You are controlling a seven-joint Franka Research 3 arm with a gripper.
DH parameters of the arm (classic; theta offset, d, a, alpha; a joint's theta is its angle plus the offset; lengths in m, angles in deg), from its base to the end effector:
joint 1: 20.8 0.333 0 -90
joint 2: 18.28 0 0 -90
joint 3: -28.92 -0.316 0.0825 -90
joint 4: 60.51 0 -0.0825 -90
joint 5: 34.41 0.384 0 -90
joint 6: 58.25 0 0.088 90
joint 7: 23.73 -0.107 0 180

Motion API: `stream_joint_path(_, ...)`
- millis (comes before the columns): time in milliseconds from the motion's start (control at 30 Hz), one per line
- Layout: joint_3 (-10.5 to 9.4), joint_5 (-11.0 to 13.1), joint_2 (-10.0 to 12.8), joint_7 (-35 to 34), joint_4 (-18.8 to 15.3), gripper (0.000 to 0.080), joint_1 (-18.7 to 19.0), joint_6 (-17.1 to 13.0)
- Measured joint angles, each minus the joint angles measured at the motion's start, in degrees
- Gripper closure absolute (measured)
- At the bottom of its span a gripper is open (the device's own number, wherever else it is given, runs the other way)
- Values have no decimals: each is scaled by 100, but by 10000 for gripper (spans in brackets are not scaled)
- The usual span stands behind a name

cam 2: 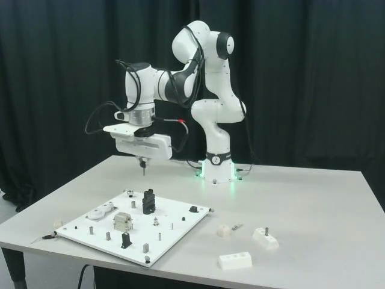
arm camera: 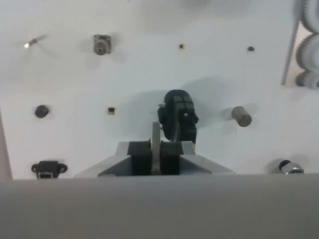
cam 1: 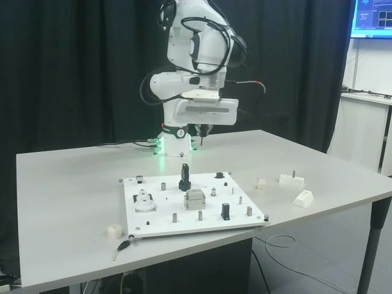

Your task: Insert square peg 1.

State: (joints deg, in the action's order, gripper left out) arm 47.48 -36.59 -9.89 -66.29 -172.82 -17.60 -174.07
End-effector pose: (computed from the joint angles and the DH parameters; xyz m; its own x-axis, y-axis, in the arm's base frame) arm 0.5582 -0.1505 0.3988 0.5472 -0.8370 -0.0043 -0.8315 -0.5442 0.1115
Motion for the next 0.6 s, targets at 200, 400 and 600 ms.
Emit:
stream_joint_path(200,154,-3,-35,-76,-187,768,0,-225)
stream_joint_path(400,273,-2,-44,-130,-407,768,0,-468)
stream_joint_path(600,288,2,-44,-130,-679,768,7,-789)
